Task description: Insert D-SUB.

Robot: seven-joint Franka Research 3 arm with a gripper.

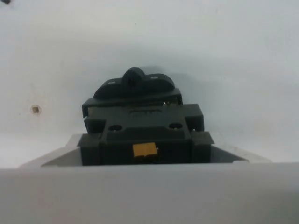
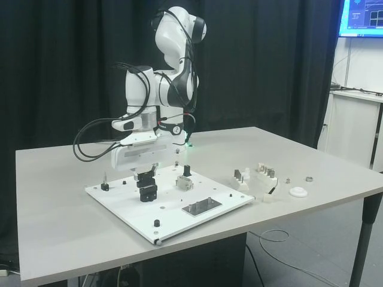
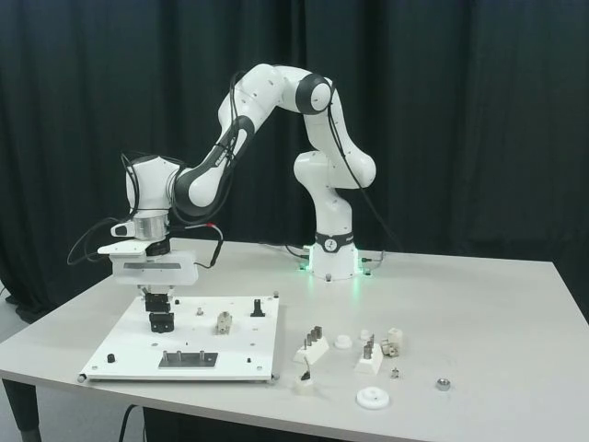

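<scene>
The gripper point(image 2: 145, 175) hangs low over the white board point(image 2: 197, 218), and the black D-SUB connector point(image 2: 146, 190) sits right under it, upright, its lower end down at the board in the half nearest the table's left edge as the first room view has it. From the wrist view the connector point(image 1: 142, 128) fills the middle, standing on white with a pale surround at its base. Fingers look clamped on the plug's upper body in both room views, though the contact itself is partly hidden by the wrist plate.

Here is the worry. A D-SUB shell only goes one way and only goes straight. If the plug is tilted even slightly against its socket, pressing down could jam the shell on the rim or bend pins. I cannot tell from these views whether it is seated or just resting on top. A second risk: if the grip is off-centre, downward force may let the plug rotate between the fingers. And a sideways drag on lifting away could pull the connector back out.

Now the pose. The arm point(image 3: 276, 97) reaches out from its base point(image 3: 333, 262) near the table's far edge, elbow high, forearm sloping down toward the board. The wrist points straight down, cables point(image 2: 90, 140) looping off the side. Loose small white parts point(image 3: 373, 398) lie on the grey table point(image 3: 497, 341) well apart from the board.
</scene>
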